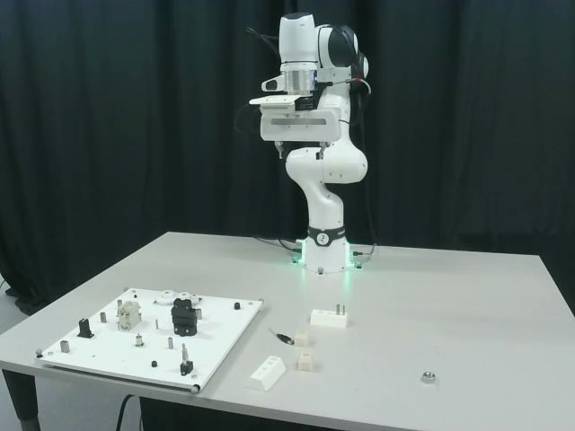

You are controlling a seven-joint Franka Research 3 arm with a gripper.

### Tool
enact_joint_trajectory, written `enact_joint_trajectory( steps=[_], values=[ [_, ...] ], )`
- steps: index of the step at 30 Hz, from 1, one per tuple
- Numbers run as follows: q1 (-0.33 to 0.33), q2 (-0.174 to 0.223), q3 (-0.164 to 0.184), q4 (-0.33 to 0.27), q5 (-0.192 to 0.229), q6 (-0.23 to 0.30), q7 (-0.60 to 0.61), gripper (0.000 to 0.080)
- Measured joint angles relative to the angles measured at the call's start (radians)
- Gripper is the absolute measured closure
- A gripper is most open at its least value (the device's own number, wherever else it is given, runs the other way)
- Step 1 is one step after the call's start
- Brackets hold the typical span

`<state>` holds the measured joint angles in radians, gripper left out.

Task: Pick round peg 2.

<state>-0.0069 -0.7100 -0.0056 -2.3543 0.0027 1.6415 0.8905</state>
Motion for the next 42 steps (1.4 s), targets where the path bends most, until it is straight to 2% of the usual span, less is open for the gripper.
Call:
enact_joint_trajectory(
  steps=[42],
  values=[
    [-0.002, 0.006, -0.002, 0.000, 0.000, 0.018, 0.002, 0.0003]
  ],
)
